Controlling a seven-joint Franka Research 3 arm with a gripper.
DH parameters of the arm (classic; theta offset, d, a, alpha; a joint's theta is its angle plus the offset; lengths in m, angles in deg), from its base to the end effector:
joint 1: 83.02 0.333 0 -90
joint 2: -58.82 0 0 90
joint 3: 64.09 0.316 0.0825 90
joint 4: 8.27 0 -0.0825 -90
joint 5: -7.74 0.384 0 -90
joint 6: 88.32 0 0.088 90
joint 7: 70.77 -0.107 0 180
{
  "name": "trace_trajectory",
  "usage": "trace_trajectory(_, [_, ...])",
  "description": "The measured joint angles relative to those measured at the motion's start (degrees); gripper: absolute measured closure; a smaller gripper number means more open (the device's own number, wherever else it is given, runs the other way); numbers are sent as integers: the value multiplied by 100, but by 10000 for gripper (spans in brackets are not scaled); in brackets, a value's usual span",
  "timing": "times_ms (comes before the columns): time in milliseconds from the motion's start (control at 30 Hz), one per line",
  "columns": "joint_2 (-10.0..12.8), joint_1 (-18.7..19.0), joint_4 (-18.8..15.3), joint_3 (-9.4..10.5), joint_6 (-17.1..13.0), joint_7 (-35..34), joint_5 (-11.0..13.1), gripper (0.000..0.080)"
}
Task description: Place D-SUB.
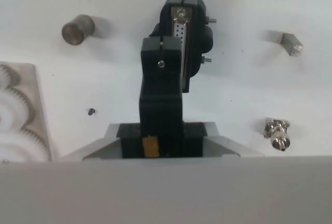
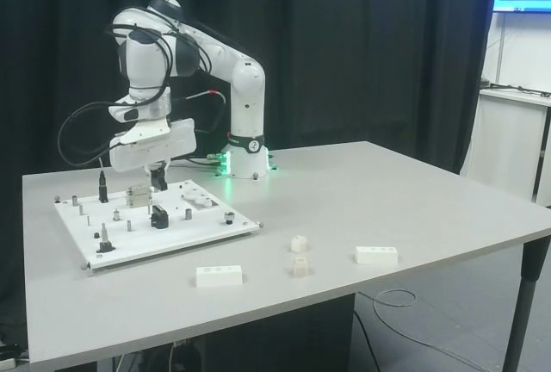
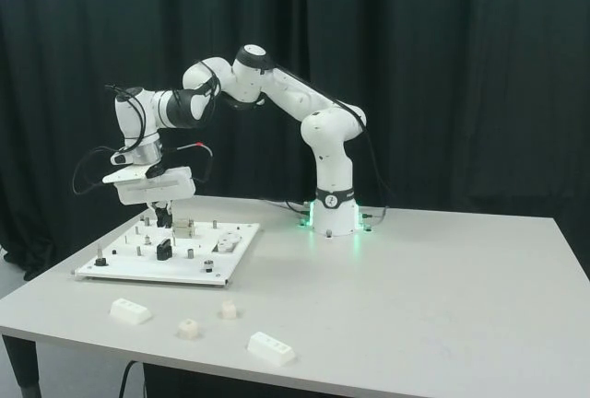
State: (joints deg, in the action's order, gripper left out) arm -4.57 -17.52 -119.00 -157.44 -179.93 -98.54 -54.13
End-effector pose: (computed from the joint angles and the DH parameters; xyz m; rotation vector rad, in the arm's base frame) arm 0.3950 -0.4166 0.3028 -2.9461 0.9395 0.2949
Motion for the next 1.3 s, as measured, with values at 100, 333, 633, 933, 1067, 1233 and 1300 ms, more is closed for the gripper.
trace_trajectory(100, [0, -7, 0, 25, 13, -16, 0, 646])
trace_trajectory(333, [0, -21, 0, 58, 18, -27, 0, 649])
trace_trajectory(633, [0, -35, 0, 72, 18, -28, -4, 649])
trace_trajectory(933, [-1, -37, -12, 109, -58, -24, -3, 649])
trace_trajectory(1067, [-8, -29, -57, 145, -196, -4, 5, 649])
trace_trajectory(1233, [-10, -10, -149, 202, -452, -2, 19, 649])
trace_trajectory(1300, [-10, 12, -186, 227, -575, -3, 30, 649])
